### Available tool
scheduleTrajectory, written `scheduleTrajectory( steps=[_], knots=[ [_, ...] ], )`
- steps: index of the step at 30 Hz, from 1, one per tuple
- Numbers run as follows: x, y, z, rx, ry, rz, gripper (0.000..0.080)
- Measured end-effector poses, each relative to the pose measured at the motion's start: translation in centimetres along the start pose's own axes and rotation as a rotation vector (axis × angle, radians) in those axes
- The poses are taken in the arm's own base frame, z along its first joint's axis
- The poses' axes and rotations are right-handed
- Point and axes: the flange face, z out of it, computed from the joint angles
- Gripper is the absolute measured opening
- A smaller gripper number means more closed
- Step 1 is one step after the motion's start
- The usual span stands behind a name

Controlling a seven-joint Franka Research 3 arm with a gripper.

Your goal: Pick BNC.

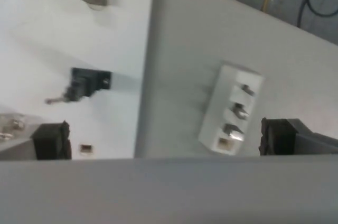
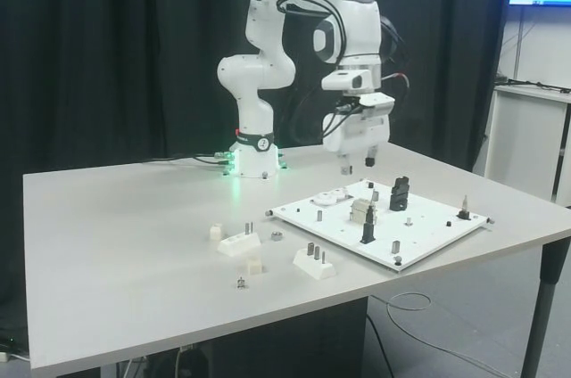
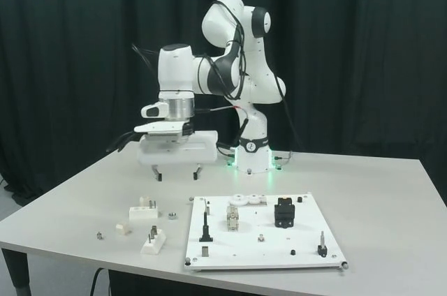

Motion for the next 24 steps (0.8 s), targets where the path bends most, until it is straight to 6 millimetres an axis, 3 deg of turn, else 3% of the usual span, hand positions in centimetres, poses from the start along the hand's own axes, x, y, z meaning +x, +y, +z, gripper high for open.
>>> scheduleTrajectory(
  steps=[11,24],
  knots=[
    [1.2,4.0,-0.8,-0.068,0.014,0.030,0.0800],
    [2.3,11.3,-1.1,-0.131,0.027,0.171,0.0800]
  ],
)
